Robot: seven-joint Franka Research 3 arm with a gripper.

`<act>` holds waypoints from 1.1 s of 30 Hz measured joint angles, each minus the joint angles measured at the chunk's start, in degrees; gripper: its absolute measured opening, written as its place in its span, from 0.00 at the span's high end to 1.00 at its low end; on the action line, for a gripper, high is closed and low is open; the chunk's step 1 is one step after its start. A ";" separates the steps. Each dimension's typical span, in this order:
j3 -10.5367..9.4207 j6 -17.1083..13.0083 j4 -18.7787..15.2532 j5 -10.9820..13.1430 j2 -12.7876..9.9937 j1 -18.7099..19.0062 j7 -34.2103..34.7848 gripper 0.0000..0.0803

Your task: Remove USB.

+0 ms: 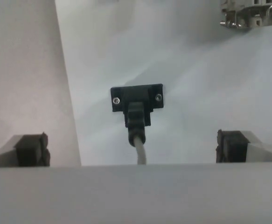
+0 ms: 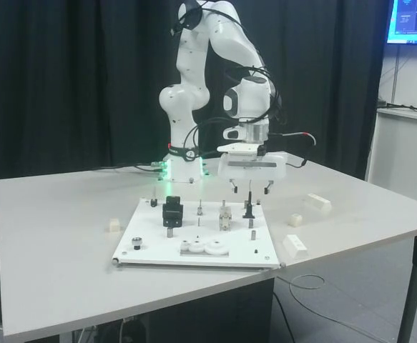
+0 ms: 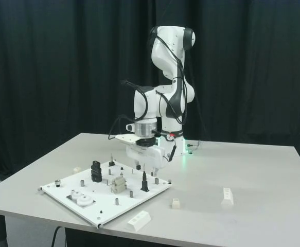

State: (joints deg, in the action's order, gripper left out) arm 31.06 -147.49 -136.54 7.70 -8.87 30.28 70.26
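Hovering: spread fingers above USB plug

This is a robotics lab. A white Franka arm is bolted on a grey table before black curtains, above a white task board of small test fixtures. A wall screen glows in the corner above a white side cabinet.
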 joint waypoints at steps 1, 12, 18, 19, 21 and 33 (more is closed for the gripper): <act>0.00 0.00 0.00 0.00 -0.05 0.00 0.06 0.00; 0.04 0.00 0.00 0.00 -0.63 0.00 0.15 0.17; 0.04 0.00 0.00 0.00 -0.67 0.00 0.15 0.57; 0.05 0.00 0.00 0.00 -0.67 0.00 0.15 0.57; 0.06 0.00 0.00 0.00 -0.67 0.00 0.15 0.57; 0.08 0.00 0.04 0.00 -0.67 -0.02 0.15 0.91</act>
State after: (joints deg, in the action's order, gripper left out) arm 31.14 -147.50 -136.50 7.70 -9.54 30.26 70.41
